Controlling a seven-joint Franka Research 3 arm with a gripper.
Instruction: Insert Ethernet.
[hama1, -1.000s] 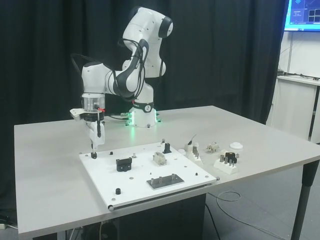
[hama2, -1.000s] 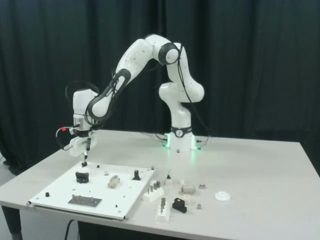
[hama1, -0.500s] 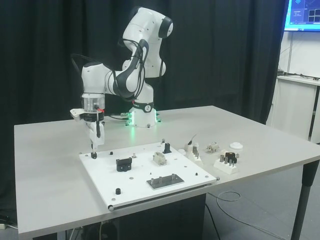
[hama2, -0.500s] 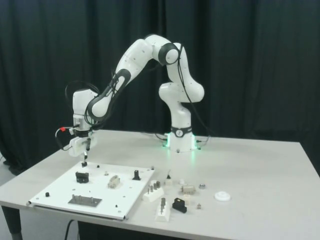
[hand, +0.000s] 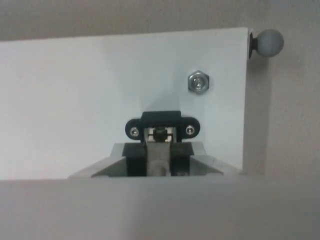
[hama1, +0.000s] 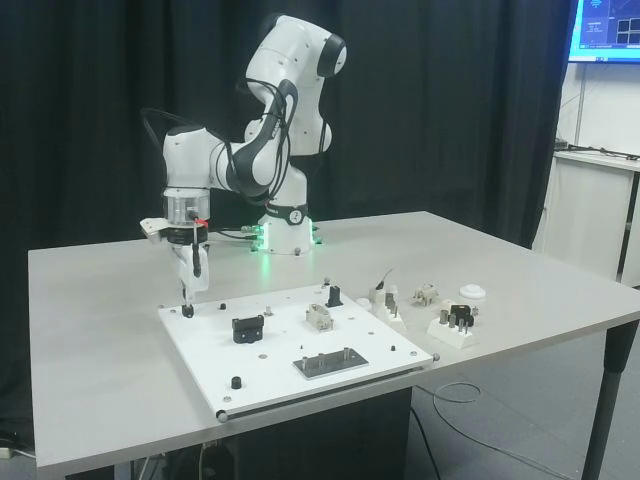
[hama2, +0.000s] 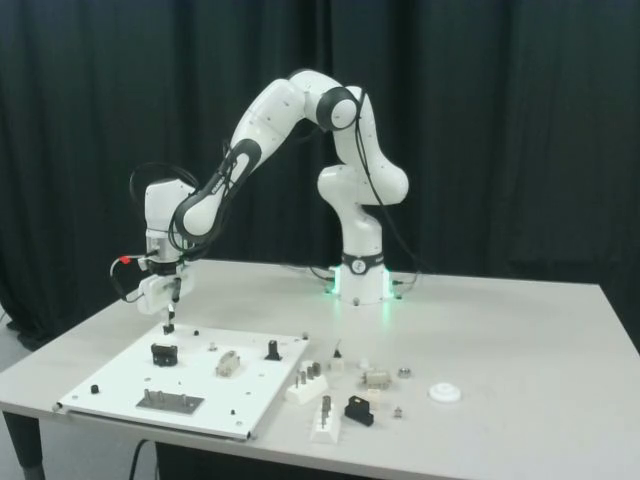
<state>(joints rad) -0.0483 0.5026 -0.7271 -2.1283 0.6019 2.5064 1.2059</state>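
The gripper (hama1: 187, 300) is clamped on the plug (hand: 159, 159), small, light and stiff with what looks a fragile latch, best held by its body, directly above the black socket (hand: 160, 127) at the board's (hama1: 290, 350) corner.

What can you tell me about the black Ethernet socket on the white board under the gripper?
The Ethernet socket is a small black housing, plastic by its look, fixed flat on the white board with a screw in each side ear. Its opening faces up toward the wrist camera. The grey plug held in the gripper stands right over that opening; whether it is fully seated cannot be seen. A hex nut sits nearby, apart from it.
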